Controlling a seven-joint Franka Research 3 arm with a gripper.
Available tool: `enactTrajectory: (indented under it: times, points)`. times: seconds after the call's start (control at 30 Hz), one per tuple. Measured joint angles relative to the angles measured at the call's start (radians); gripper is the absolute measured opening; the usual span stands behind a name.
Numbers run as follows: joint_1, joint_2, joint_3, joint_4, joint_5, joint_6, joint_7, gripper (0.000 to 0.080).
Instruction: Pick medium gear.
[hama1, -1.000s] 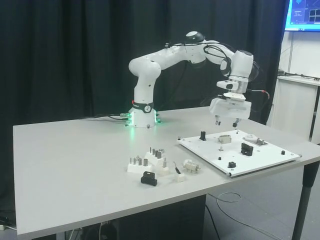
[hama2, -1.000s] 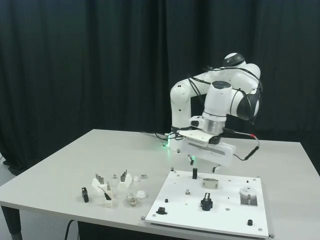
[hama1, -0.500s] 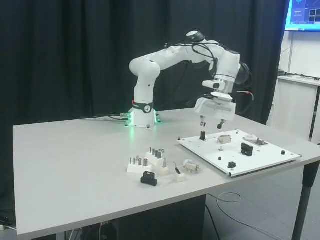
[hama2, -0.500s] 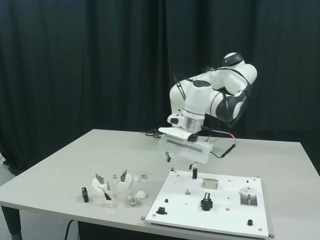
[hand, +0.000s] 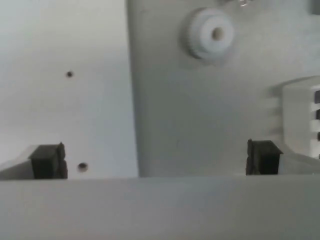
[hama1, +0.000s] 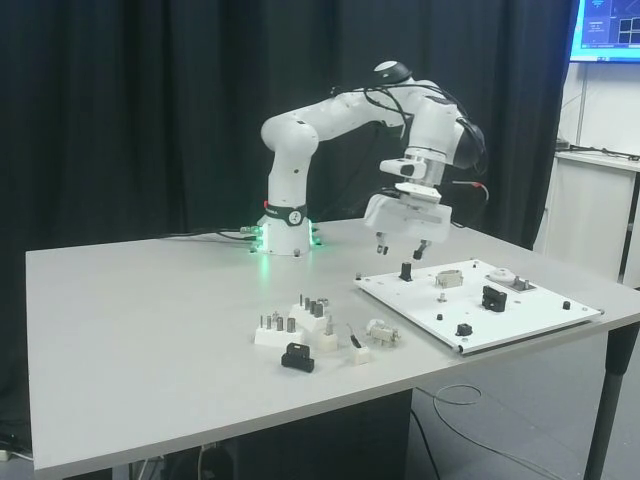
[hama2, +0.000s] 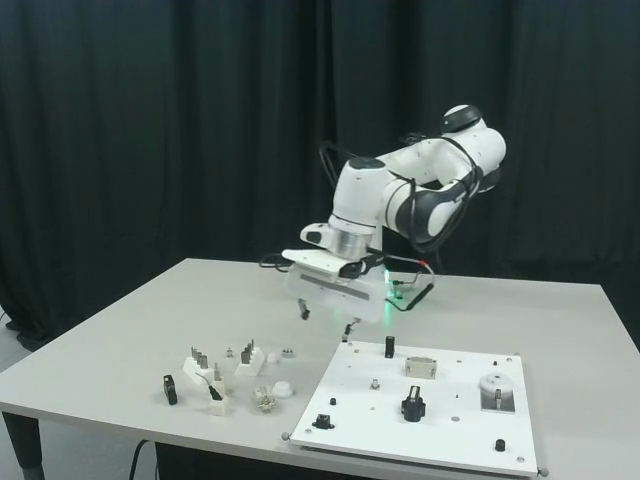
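In the wrist view a white gear (hand: 212, 34) with a centre hole lies flat on the grey table, just off the edge of the white board (hand: 65, 75). My gripper (hand: 155, 159) is open, its black fingertips (hand: 47, 161) far apart with nothing between them. It hangs in the air over the board's edge (hama2: 325, 320), well above the gear (hama2: 283, 388) on the table. From the first room view the gripper (hama1: 398, 248) hovers above the board's near corner.
White holder blocks with pegs (hama2: 205, 365) and a black part (hama2: 170, 389) stand on the table beside the gear. The white board (hama2: 450, 435) carries a large white gear (hama2: 493, 383), black parts (hama2: 412, 406) and a peg (hama2: 389, 347). A holder block (hand: 300, 115) shows in the wrist view.
The arm has swung from above the middle of the board to its edge, towards the loose parts on the table. The gripper has stayed open and empty.
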Motion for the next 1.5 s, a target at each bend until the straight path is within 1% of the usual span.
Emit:
enactTrajectory:
  times: [0.6,1.17,1.3,1.5]
  points:
    - [-0.096,0.000,-0.020,-0.001,0.055,0.000,-0.068,0.0800]
    - [-0.177,0.000,-0.037,-0.001,0.062,0.000,-0.095,0.0800]
    - [-0.201,0.002,-0.039,-0.003,0.062,-0.001,-0.127,0.0800]
    - [-0.233,0.007,-0.048,-0.019,0.062,-0.014,-0.215,0.0800]
